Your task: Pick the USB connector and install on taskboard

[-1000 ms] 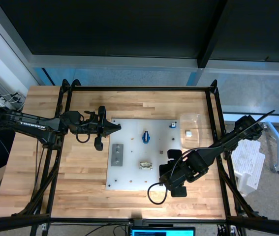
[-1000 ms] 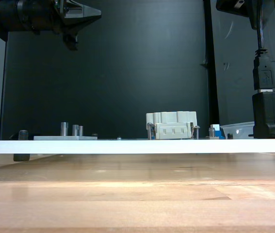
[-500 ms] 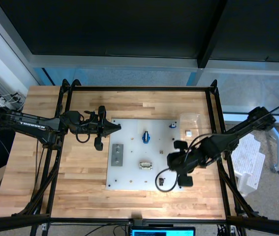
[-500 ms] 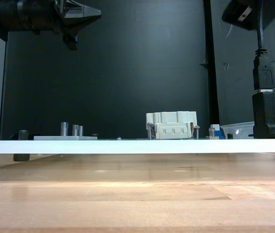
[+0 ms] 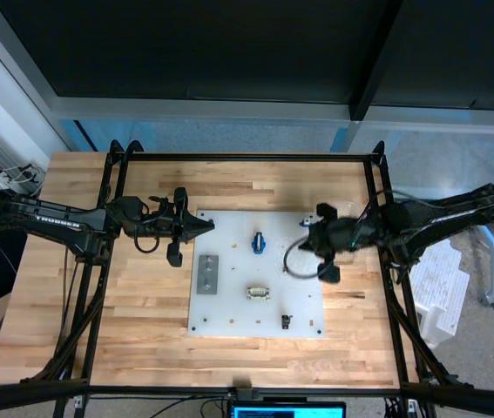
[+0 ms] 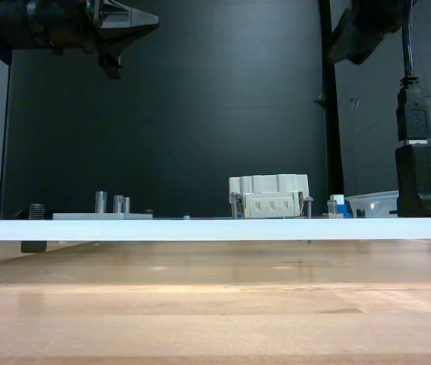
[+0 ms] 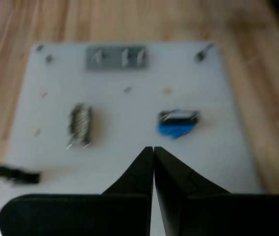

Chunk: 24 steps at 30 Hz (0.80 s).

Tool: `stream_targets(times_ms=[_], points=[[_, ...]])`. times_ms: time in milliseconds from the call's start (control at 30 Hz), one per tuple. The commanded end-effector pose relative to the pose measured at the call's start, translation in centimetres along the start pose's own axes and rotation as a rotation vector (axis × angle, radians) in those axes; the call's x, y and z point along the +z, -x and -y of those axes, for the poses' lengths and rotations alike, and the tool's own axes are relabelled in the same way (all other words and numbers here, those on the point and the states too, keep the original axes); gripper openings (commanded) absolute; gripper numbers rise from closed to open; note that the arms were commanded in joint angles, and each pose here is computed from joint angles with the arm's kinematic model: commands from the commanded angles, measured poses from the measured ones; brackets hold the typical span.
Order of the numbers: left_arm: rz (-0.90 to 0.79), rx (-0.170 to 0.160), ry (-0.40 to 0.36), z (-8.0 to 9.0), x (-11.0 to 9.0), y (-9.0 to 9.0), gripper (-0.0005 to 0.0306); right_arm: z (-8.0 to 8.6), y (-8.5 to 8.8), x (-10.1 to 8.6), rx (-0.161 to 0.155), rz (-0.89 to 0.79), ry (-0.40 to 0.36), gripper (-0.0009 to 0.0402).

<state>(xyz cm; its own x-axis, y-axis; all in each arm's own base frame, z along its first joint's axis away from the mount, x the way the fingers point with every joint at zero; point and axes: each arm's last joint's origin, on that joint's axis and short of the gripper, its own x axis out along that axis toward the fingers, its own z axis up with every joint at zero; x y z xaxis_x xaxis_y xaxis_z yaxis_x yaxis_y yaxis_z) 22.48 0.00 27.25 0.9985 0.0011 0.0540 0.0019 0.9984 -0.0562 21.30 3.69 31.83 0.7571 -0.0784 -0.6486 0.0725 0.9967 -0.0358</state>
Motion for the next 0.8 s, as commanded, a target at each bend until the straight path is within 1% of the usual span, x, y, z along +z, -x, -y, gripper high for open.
stream_targets(times_ms=[33, 100, 167, 200, 233, 333, 367, 400, 500, 667, 800], points=[[0.0, 0.0, 0.0, 0.0, 0.0, 0.0, 0.0, 1.5, 0.2, 0.1, 0.031, 0.097, -0.002, 0.0], [0.0, 0.0, 0.0, 0.0, 0.0, 0.0, 0.0, 2.4, 0.1, 0.1, 0.038, 0.158, -0.016, 0.0], [0.0, 0.0, 0.0, 0.0, 0.0, 0.0, 0.0, 3.2, 0.1, 0.0, 0.036, 0.209, -0.016, 0.0], [0.0, 0.0, 0.0, 0.0, 0.0, 0.0, 0.0, 3.6, 0.1, -0.1, 0.026, 0.236, -0.019, 0.0], [0.0, 0.0, 0.0, 0.0, 0.0, 0.0, 0.0, 3.8, 0.0, -0.1, 0.025, 0.26, -0.013, 0.0], [0.0, 0.0, 0.0, 0.0, 0.0, 0.0, 0.0, 4.3, -0.1, -0.3, 0.038, 0.342, -0.006, 0.0], [0.0, 0.0, 0.0, 0.0, 0.0, 0.0, 0.0, 4.5, -0.2, -0.3, 0.045, 0.374, -0.008, 0.0], [0.0, 0.0, 0.0, 0.0, 0.0, 0.0, 0.0, 4.6, -0.3, -0.4, 0.047, 0.403, -0.009, 0.0], [0.0, 0.0, 0.0, 0.0, 0.0, 0.0, 0.0, 5.0, -0.6, -0.6, 0.042, 0.491, -0.018, 0.0], [0.0, 0.0, 0.0, 0.0, 0.0, 0.0, 0.0, 5.1, -1.1, -1.1, 0.036, 0.626, -0.022, 0.0], [0.0, 0.0, 0.0, 0.0, 0.0, 0.0, 0.0, 5.1, -1.5, -1.6, 0.039, 0.702, -0.035, 0.0]])
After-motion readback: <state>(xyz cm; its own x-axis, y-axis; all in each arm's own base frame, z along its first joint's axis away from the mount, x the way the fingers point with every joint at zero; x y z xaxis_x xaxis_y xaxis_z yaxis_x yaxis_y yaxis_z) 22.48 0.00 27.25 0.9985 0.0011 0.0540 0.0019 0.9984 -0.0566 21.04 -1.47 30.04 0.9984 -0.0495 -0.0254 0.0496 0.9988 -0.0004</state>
